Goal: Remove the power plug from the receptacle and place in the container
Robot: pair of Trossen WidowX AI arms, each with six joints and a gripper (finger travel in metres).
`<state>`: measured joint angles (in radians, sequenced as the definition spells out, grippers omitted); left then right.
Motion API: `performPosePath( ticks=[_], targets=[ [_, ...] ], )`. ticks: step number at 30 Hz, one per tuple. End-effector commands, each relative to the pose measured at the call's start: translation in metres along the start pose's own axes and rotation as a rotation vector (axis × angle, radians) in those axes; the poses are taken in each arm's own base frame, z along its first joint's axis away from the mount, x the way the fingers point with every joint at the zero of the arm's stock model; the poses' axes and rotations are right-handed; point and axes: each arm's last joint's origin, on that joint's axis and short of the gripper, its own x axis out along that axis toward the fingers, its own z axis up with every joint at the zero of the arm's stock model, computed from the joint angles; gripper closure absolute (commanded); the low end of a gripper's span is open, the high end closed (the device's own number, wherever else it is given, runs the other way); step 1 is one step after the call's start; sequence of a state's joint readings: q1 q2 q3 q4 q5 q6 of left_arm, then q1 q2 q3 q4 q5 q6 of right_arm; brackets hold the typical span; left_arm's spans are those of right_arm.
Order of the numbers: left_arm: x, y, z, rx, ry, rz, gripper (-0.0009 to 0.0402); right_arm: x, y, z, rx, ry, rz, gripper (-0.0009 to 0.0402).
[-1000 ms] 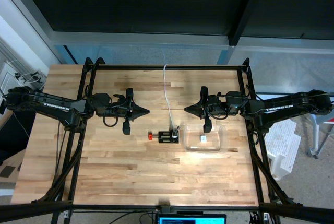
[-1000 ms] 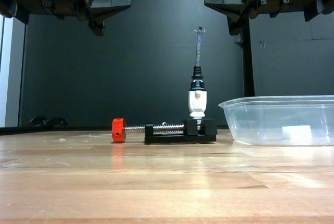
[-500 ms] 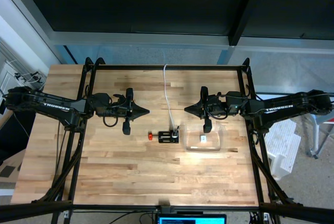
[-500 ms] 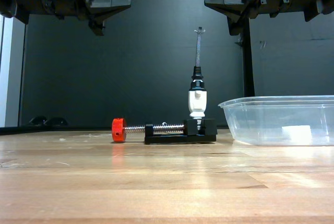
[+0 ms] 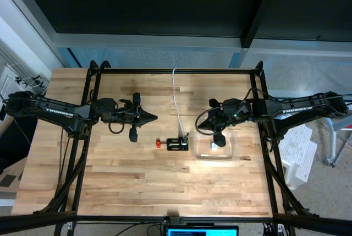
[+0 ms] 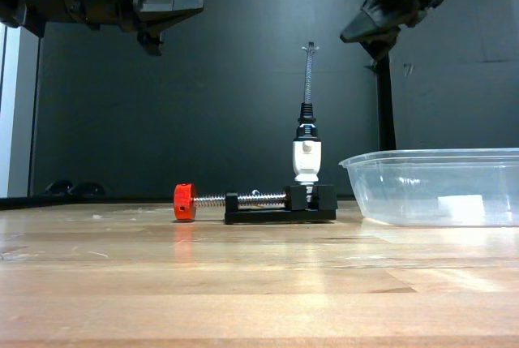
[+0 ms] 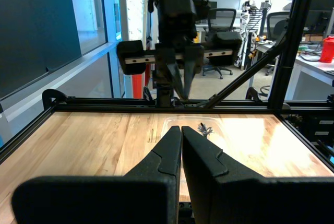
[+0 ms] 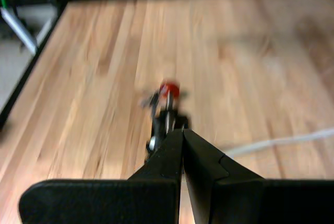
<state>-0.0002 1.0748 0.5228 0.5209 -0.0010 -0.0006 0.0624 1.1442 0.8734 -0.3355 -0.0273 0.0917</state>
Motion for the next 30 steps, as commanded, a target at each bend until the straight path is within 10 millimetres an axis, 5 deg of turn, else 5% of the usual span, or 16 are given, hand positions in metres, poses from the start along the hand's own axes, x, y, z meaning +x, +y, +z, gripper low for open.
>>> performPosePath(
  ticks=[1,7,21,30],
  targets=[
    [0.000,0.000,0.000,0.000,0.000,0.000,0.0393,0.004,0.004,0.007,-0.004,0.114,-0.004,0.0393],
    [0.000,0.000,0.000,0.000,0.000,0.000,0.0393,0.019,0.006,0.018,-0.004,0.290,-0.049,0.0362],
    [0.000,0.000,0.000,0.000,0.000,0.000,0.0393,0.065,0.017,0.033,-0.005,0.433,-0.076,0.0175],
    [0.000,0.000,0.000,0.000,0.000,0.000,0.0393,0.088,0.023,0.038,-0.030,0.477,-0.109,0.0152]
  ],
)
